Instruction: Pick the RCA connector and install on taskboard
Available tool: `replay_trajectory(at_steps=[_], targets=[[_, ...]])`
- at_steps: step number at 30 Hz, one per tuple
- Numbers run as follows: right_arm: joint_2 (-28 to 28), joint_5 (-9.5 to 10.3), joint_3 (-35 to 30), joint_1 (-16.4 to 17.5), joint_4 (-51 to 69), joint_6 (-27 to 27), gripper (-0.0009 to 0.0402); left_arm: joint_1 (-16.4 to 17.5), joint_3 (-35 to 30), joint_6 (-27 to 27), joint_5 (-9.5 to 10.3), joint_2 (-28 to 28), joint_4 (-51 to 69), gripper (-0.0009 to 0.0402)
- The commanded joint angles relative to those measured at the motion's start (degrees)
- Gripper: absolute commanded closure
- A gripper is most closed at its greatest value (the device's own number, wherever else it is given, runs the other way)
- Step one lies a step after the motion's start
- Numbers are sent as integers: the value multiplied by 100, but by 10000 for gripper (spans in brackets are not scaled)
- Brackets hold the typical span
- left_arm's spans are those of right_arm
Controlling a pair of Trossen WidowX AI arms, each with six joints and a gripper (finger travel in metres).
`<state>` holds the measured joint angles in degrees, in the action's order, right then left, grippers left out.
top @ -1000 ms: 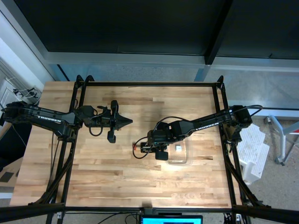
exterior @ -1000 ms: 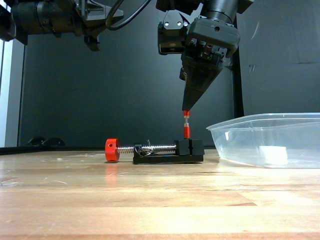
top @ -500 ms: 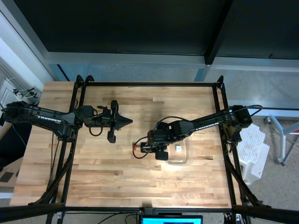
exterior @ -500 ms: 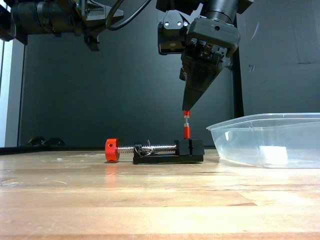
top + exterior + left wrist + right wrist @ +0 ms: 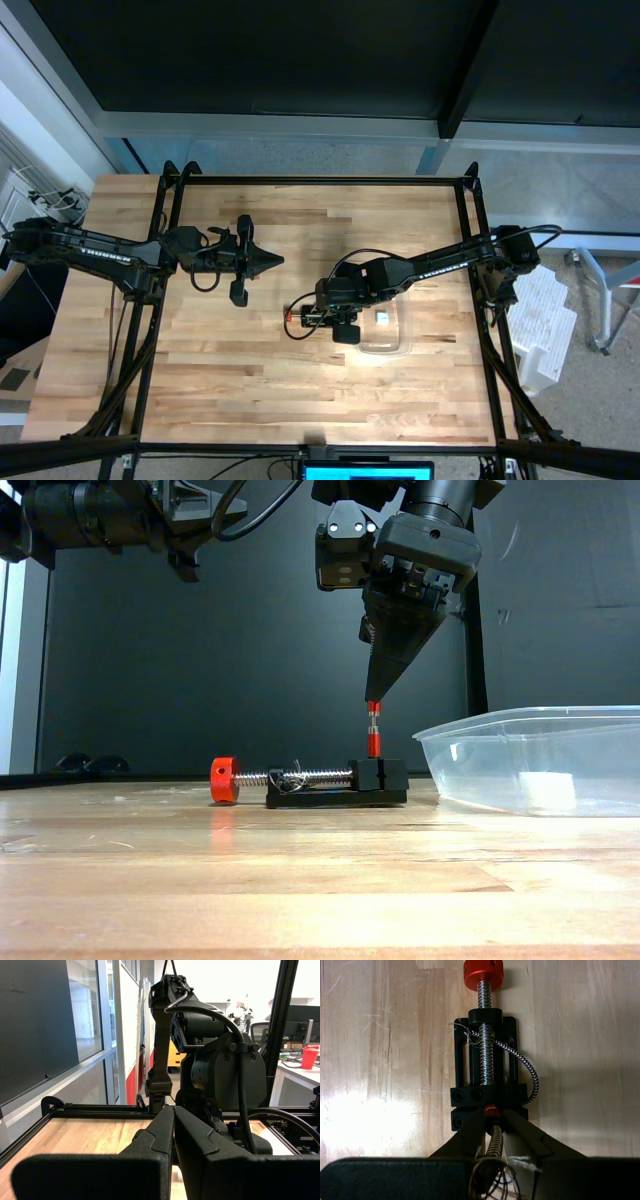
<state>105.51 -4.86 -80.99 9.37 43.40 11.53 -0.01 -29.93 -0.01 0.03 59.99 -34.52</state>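
The taskboard (image 5: 340,783) is a small black block with a red knob (image 5: 224,779) and a silvery screw, lying on the wooden table (image 5: 305,318) (image 5: 487,1095). My right gripper (image 5: 373,702) points straight down over the block's end away from the knob. It is shut on the RCA connector (image 5: 373,735), a slim red plug with a silver band. The plug's tip (image 5: 491,1109) stands at the block's top, and a braided cable (image 5: 527,1067) runs from it. My left gripper (image 5: 275,260) hangs shut and empty to the left (image 5: 173,1110).
A clear plastic tray (image 5: 530,730) stands just right of the block (image 5: 385,348), with a small white piece (image 5: 548,791) inside. Black frame rails run along the table's edges.
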Motion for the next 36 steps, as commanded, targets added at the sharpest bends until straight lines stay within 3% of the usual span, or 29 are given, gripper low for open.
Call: replay_trajectory(at_steps=[1,36], targets=[[0,-9,-2,0,-4,-4,392,0,-2,2,-2,2,-2,393],[162,-4,328,0,-452,-9,391,0,-2,0,-2,2,-2,393]])
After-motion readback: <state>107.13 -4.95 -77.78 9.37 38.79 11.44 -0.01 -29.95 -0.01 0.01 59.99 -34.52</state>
